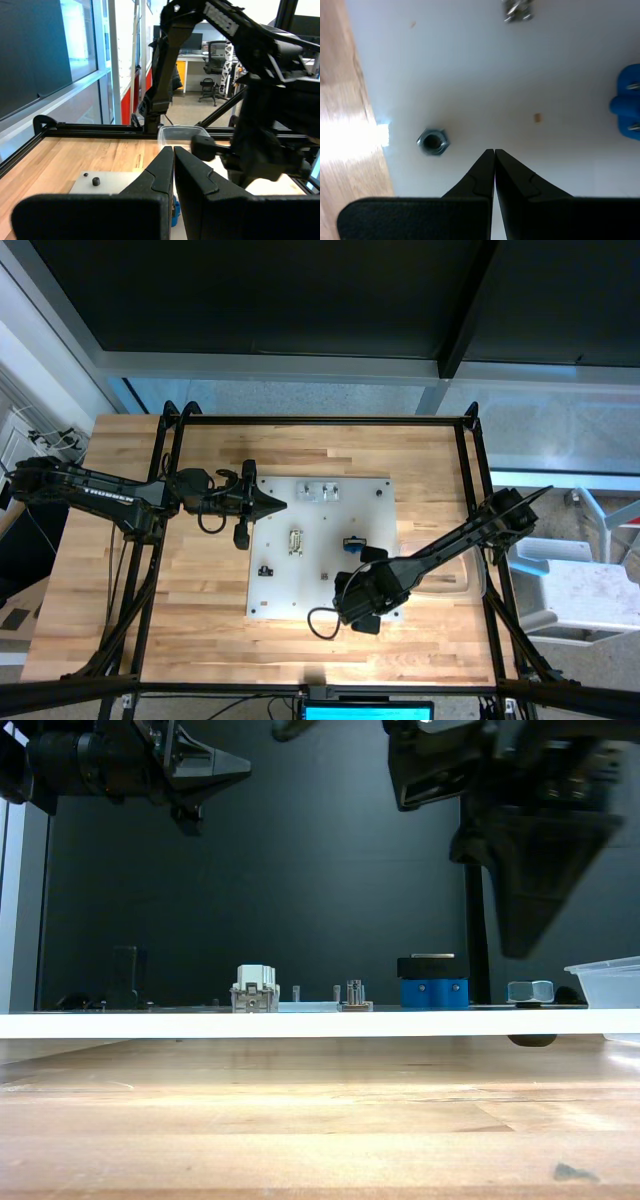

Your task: Unfasten the M12 fastener and place in the container

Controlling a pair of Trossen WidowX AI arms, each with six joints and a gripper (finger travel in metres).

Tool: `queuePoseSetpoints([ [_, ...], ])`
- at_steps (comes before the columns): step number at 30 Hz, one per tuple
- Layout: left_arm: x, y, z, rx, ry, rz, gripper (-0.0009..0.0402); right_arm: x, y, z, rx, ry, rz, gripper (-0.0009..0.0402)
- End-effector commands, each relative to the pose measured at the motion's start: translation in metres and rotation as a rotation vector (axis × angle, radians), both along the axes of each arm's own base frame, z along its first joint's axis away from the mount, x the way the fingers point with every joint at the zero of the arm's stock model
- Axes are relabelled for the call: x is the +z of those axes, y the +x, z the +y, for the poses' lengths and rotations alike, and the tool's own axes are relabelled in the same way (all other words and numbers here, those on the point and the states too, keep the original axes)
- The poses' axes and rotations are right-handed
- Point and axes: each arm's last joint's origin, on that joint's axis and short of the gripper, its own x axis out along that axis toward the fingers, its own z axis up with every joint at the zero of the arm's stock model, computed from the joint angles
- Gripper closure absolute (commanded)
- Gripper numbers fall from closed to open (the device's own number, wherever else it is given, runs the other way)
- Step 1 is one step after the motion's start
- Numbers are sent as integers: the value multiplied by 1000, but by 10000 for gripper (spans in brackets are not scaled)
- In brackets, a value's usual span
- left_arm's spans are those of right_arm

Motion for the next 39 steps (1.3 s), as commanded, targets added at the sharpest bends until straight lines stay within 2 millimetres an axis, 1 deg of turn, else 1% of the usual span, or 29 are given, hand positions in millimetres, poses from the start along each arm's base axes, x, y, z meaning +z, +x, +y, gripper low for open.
queuePoseSetpoints([
  [1, -1, 0, 0, 0, 0, 13, 393, 3, -1, 5, 14, 98, 30, 393],
  [5, -1, 0, 0, 2, 0, 14, 393, 12, 1, 11, 32, 191, 36, 393],
  [9, -2, 0, 0, 0, 0, 18, 393, 19, 4, 15, 45, 236, 25, 393],
  [11, -1, 0, 0, 1, 0, 15, 393, 16, 5, 17, 49, 240, 33, 393],
  [17, -2, 0, 0, 0, 0, 17, 393, -5, 11, 22, 56, 235, 46, 393],
  [21, -2, 0, 0, 1, 0, 16, 393, -13, 12, 23, 56, 236, 45, 393],
  [28, -2, 0, 0, 0, 0, 16, 393, -20, 10, 20, 50, 212, 48, 393],
  [31, -2, 0, 0, 1, 0, 17, 393, -20, 10, 19, 43, 181, 31, 393],
  [39, -2, 0, 0, 0, 0, 16, 393, -20, 9, 18, 43, 178, 41, 393],
])
